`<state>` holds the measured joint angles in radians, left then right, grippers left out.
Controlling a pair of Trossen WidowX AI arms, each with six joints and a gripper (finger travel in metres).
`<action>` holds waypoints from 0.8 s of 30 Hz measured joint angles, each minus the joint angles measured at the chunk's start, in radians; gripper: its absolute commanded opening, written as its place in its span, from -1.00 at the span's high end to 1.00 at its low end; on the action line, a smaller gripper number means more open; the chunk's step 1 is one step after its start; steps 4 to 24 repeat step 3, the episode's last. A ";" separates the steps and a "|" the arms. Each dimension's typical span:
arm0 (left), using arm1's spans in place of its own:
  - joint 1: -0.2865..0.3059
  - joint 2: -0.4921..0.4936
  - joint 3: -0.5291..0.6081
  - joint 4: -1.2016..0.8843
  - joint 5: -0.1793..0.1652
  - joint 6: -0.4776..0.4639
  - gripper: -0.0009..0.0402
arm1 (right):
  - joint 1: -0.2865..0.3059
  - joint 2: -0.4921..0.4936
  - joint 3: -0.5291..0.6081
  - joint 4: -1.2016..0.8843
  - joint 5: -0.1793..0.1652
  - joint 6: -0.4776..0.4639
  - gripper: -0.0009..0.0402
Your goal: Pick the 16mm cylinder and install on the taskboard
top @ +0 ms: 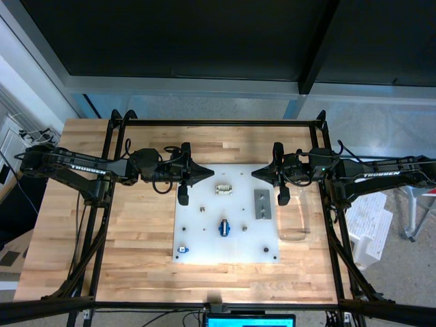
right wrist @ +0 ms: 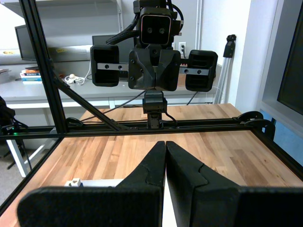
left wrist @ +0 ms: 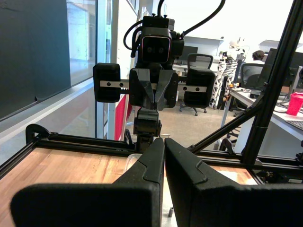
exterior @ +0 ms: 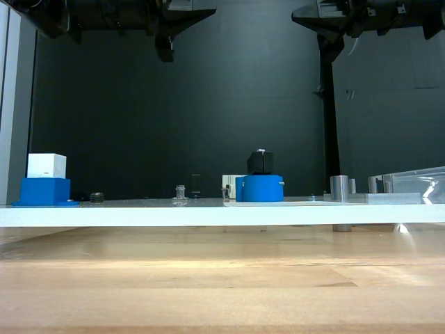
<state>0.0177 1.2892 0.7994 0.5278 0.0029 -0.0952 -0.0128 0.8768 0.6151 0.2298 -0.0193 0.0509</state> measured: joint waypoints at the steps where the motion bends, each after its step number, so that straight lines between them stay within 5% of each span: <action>1: 0.000 0.000 0.000 0.000 0.000 0.000 0.96 | 0.000 0.000 0.000 0.000 0.000 0.000 0.96; 24: 0.000 0.000 0.000 0.000 0.000 0.000 0.96 | 0.000 0.000 0.000 0.000 0.000 0.000 0.96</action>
